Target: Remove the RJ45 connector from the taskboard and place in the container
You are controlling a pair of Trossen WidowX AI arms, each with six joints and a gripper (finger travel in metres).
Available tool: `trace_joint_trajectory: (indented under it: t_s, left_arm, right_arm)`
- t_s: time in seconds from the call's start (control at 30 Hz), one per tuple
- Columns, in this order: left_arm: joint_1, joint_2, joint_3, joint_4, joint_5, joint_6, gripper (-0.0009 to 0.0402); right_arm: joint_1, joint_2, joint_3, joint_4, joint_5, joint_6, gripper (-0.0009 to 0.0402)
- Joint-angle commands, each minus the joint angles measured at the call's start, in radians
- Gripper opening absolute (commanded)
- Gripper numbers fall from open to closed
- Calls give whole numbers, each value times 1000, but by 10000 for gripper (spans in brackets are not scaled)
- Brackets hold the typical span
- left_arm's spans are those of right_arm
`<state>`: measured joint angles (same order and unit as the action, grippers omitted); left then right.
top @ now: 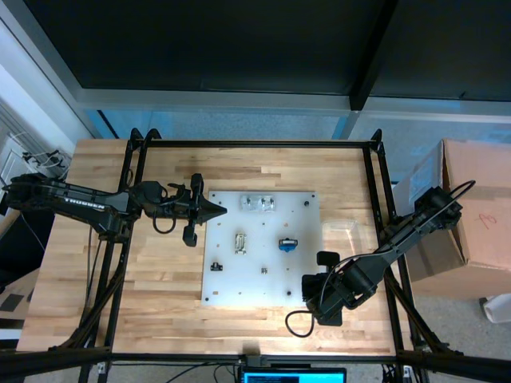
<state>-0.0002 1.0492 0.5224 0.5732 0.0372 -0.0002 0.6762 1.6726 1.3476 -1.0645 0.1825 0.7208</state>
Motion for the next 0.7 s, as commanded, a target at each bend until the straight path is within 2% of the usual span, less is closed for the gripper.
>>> trace_joint_trajectory:
  t_s: [0.03,0.43,0.53,0.7]
  left_arm:
    - [0,0,0,0,0,0,0]
    - [0,0,0,0,0,0,0]
    - [0,0,0,0,0,0,0]
    - [0,0,0,0,0,0,0]
  right_arm:
    - [0,-1,2,1,1,2,0]
    - [1,12,1,4,0,4,2]
    - [1,19,1,4,0,4,19]
    - [3,26,1,12,1,5,69]
